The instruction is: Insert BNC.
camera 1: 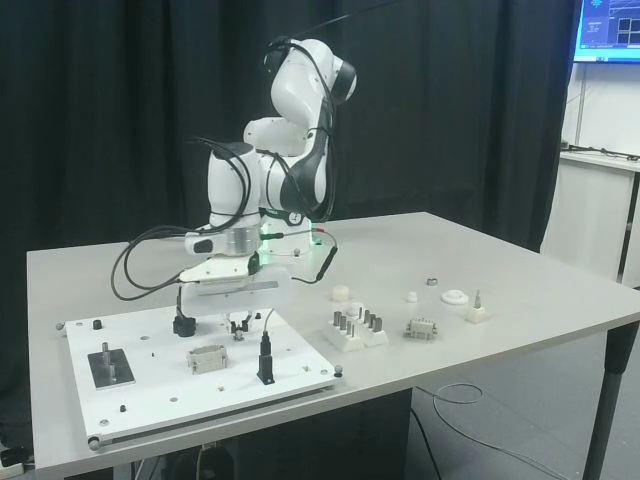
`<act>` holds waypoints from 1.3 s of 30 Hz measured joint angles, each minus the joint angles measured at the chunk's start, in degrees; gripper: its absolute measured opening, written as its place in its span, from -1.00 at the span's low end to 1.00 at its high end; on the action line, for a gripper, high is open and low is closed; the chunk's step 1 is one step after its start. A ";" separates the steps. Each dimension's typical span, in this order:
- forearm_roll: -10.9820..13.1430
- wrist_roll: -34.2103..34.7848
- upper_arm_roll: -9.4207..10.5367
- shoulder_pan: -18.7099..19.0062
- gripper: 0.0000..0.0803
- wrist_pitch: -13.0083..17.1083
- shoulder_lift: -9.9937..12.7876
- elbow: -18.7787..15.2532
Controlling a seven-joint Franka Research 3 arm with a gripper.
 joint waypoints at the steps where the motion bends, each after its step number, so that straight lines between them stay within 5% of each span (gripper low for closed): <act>1: 0.13 0.36 -0.02 0.00 -0.70 0.01 -0.01 -0.03; 39: 1.02 10.33 -0.21 0.00 -0.70 0.25 -0.05 -0.27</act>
